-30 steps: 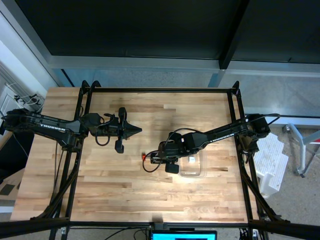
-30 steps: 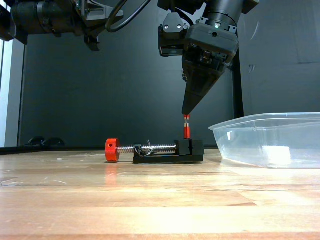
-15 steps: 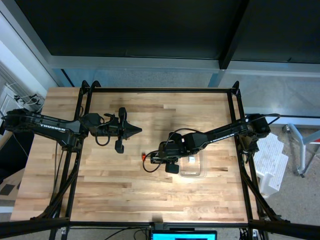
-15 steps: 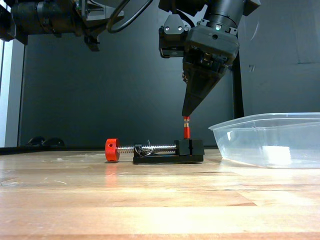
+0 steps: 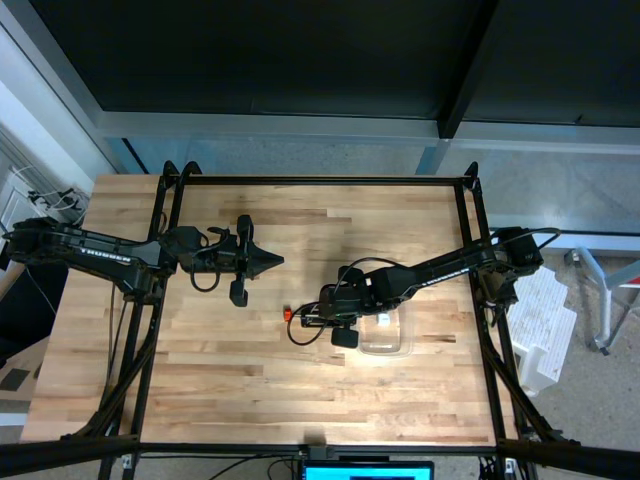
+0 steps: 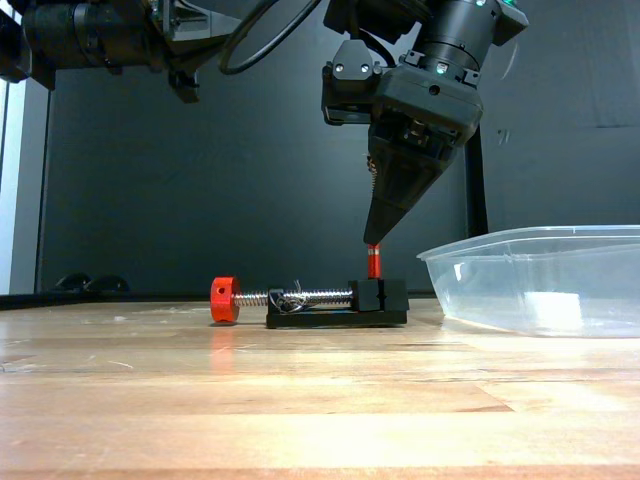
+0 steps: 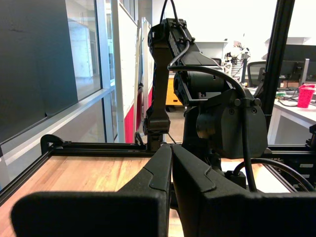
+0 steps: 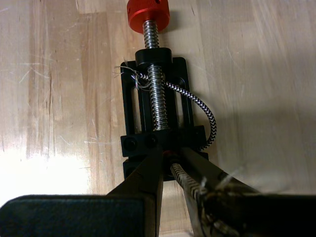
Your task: Pick the RCA connector and install on taskboard
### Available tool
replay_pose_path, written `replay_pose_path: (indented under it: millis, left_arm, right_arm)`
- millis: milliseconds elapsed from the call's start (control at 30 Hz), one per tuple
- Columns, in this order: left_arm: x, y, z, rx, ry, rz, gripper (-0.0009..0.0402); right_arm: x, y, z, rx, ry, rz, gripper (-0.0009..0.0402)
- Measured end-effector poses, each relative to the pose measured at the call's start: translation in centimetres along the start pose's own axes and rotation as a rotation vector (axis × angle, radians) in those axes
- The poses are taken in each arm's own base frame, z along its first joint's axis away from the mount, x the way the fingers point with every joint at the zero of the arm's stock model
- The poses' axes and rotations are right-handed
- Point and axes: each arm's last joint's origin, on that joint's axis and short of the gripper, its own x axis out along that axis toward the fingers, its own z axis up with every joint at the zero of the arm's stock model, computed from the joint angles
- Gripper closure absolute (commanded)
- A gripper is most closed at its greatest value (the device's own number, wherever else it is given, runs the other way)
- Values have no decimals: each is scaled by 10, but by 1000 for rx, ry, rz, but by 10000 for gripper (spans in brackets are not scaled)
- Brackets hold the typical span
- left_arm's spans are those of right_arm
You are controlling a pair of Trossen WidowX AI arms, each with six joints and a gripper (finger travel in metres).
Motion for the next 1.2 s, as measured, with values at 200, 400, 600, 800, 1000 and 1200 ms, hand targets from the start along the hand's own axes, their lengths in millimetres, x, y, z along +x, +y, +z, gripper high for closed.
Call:
replay_pose_path:
  millis: [200,400,600,800,1000,1200]
  left_arm:
    - [0,0,0,0,-1,0,393]
    - [0,0,0,0,0,0,393]
    - [0,0,0,0,0,0,393]
    - [0,0,0,0,0,0,393]
    - [0,0,0,0,0,0,393]
    - [0,0,0,0,0,0,393]
  right_arm:
    - [0,0,0,-1,3,-1,391]
    - [-2,0,1,-13,2,2,362]
    - [-6,0,4,-26,13,-1,297]
    - [-17,-1,6,-24,-11,4,235]
    - [-35,-1,2,-36,2,6,201]
    - [-50,2,-1,-49,-10,18,197]
